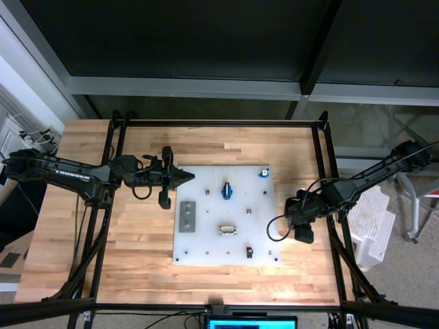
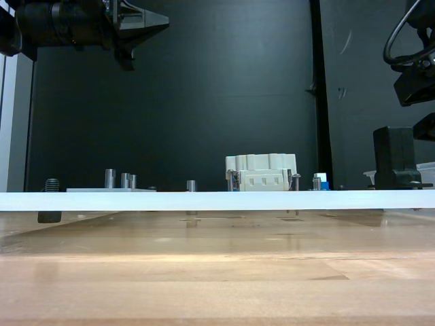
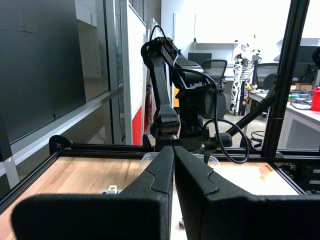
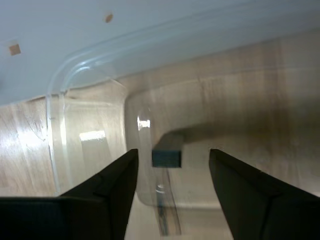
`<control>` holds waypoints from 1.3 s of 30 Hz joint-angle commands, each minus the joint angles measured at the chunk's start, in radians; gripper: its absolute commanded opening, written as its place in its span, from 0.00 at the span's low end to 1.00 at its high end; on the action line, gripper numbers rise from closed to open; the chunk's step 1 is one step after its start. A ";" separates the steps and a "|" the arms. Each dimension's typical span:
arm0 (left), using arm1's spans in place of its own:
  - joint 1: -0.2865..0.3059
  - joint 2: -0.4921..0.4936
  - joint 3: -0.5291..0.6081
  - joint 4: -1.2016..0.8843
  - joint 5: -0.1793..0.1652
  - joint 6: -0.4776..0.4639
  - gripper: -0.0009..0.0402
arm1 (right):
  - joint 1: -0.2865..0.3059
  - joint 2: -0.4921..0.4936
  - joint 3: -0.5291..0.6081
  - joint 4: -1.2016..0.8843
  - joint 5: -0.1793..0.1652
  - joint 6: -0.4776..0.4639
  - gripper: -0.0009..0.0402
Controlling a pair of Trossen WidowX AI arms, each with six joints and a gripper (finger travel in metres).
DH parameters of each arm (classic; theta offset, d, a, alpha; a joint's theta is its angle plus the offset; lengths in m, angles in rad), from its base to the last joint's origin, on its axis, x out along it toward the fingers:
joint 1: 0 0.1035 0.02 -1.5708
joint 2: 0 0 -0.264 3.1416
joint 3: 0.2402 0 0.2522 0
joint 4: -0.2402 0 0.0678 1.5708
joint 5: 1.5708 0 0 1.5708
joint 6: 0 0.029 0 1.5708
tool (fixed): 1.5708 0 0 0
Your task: Remove the 16mm bar from the taskboard and place in the container
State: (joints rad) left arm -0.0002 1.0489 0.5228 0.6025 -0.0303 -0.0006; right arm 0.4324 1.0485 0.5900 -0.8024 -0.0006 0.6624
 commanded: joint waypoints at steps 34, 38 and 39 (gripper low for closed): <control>0.000 0.000 0.000 0.000 0.000 0.000 0.02 | -0.083 -0.082 0.237 0.092 0.344 -0.316 0.49; 0.000 0.000 0.000 0.000 0.000 0.000 0.02 | -0.169 -0.086 0.237 0.282 0.309 -0.453 0.39; 0.000 0.000 0.000 0.000 0.000 0.000 0.02 | -0.189 -0.086 0.237 0.326 0.293 -0.484 0.37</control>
State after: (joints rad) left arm -0.0002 1.0489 0.5224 0.6025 -0.0303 -0.0006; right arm 0.2687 0.9619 0.8280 -0.5308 0.3149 0.2173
